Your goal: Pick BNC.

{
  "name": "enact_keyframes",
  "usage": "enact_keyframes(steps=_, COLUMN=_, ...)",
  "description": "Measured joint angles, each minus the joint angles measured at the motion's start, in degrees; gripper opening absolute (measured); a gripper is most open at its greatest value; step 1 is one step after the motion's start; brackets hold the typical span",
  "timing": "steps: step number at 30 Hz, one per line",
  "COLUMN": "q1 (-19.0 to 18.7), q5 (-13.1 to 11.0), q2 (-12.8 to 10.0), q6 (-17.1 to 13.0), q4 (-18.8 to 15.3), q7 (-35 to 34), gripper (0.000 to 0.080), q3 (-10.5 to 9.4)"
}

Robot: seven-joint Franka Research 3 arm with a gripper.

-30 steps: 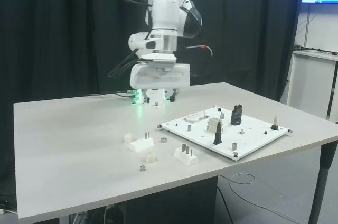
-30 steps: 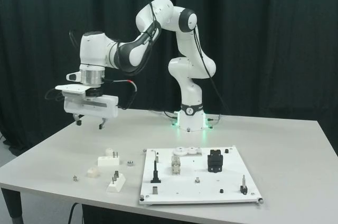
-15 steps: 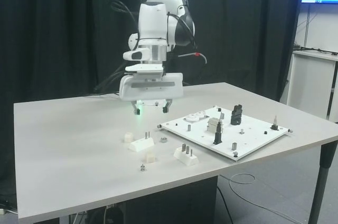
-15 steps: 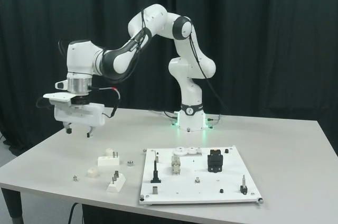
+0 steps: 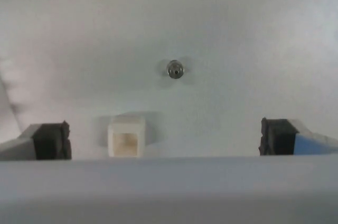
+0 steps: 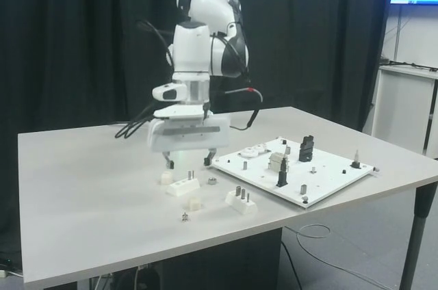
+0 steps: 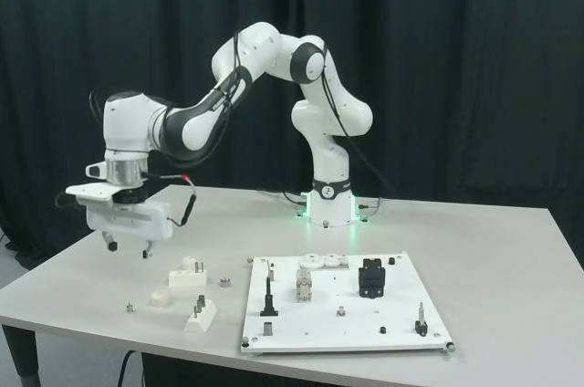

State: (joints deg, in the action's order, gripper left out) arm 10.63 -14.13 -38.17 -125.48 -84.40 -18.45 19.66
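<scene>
The BNC (image 5: pixel 175 69) is a small grey metal connector standing alone on the grey table, near the front edge (image 6: pixel 184 217) (image 7: pixel 130 308). My gripper (image 5: pixel 163 138) is open, its two black fingertips (image 5: pixel 50 140) wide apart with nothing between them. It hangs above the table (image 6: pixel 188 162) (image 7: pixel 128 249), well above the loose parts. In the wrist view the BNC lies ahead of the fingertips, and a small white cube (image 5: pixel 126 137) sits closer, between them.
Loose white blocks with pins (image 6: pixel 183 186) (image 6: pixel 241 200), the white cube (image 6: pixel 194 203), a small white piece (image 6: pixel 165 178) and a grey nut (image 6: pixel 212 181) lie around the BNC. A white board (image 6: pixel 328 179) carrying several black and grey parts lies beside them, toward the table's far side edge.
The arm has swung away from its base toward the loose parts and lowered. The gripper stays open with nothing held.
</scene>
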Motion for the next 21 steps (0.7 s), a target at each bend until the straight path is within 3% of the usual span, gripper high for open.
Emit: enact_keyframes(steps=21, q1=2.5, q5=-8.1, q2=-8.0, q6=-0.5, q4=4.9, q7=-5.3, gripper=0.0800, q3=0.46)
